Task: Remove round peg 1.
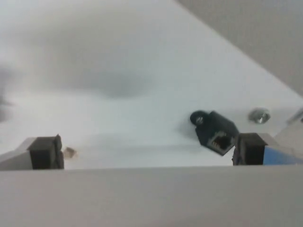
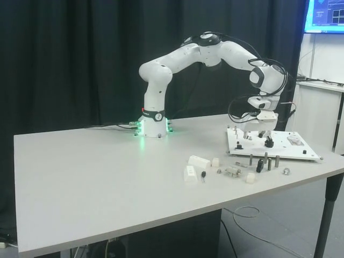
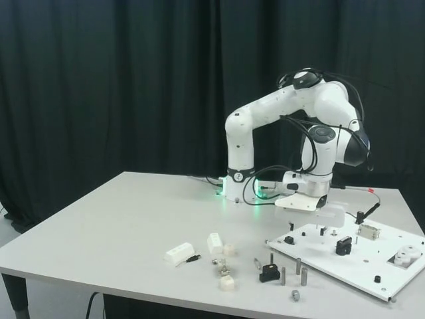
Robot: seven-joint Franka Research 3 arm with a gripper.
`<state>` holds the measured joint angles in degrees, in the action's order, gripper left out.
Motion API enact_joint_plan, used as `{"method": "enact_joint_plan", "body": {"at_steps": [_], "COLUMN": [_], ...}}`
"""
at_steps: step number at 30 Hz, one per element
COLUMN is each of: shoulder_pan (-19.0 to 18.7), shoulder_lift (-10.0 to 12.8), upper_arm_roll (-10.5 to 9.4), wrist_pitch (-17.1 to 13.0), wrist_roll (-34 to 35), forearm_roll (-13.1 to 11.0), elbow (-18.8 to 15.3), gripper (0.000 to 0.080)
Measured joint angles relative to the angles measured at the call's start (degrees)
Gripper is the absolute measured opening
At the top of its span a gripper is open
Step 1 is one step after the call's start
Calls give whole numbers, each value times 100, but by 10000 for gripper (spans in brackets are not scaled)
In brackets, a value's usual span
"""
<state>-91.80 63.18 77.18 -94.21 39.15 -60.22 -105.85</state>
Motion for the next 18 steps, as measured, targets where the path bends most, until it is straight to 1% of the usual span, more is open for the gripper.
{"method": "enact_joint_plan", "body": {"at_steps": [8,18], "shoulder_pan": [-368,-882], "shoulder_lift": [-1,-2], "upper_arm_roll": [137,288], "wrist_pitch": [-15,-195], "wrist_roll": [71,72], "forearm_roll": [-38,-303], "elbow": [-363,-961], "gripper": [800,800]}}
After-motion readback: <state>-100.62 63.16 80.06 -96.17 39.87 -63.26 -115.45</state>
